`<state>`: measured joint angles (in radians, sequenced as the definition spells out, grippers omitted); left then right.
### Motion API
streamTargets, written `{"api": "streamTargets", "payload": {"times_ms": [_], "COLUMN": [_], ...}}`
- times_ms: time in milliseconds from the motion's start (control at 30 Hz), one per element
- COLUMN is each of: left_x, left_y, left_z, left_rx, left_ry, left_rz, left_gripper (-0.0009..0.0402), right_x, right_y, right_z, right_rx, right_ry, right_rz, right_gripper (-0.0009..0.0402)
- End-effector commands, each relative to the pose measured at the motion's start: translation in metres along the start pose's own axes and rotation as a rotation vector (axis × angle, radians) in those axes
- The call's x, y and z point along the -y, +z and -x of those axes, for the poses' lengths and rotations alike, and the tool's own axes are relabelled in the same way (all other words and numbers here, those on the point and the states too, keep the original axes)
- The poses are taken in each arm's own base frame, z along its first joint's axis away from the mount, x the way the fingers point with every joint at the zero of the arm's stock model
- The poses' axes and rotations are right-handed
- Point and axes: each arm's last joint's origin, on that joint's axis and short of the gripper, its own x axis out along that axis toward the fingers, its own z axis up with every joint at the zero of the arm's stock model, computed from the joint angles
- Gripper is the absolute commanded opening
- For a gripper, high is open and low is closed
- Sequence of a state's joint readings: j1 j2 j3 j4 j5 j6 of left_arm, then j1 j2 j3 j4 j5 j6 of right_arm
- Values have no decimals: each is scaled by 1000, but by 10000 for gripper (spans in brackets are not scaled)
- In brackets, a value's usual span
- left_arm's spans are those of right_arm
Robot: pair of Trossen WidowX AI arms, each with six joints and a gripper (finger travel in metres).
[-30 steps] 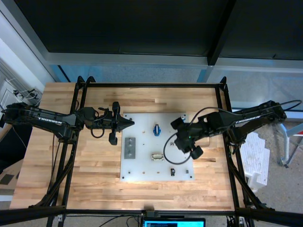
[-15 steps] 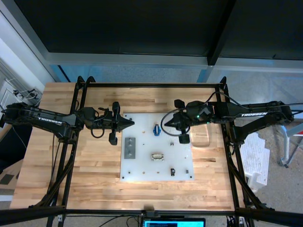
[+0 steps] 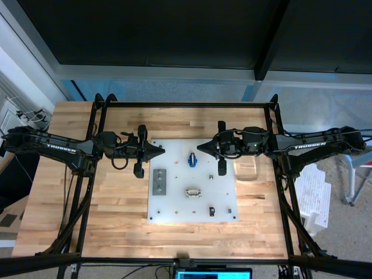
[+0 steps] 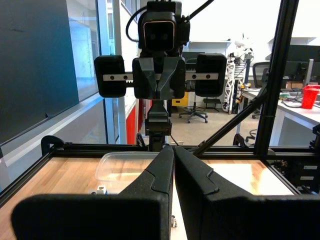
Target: Pick the 16mm bar and install on taskboard
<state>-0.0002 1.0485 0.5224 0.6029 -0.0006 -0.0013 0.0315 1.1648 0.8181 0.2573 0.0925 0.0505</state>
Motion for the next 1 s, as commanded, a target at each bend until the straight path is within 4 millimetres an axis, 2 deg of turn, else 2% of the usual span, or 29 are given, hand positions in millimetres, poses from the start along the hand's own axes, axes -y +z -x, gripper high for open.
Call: {"api": "streamTargets", "payload": {"times_ms": [33, 400, 1000], "left_x": [0, 0, 0], "left_y": [0, 0, 0], "left_z": [0, 0, 0], "left_rx": [0, 0, 0], "left_ry": [0, 0, 0], "left_rz": [0, 0, 0], "left_gripper": [0, 0, 0], "right_x": [1, 2, 2], "right_y": [-4, -24, -25], "right_z": [0, 4, 6], "right_rx": [55, 106, 97], "right_ry": [-10, -3, -1], "right_rz": [-26, -93, -93], "right_gripper": [0, 0, 0]}}
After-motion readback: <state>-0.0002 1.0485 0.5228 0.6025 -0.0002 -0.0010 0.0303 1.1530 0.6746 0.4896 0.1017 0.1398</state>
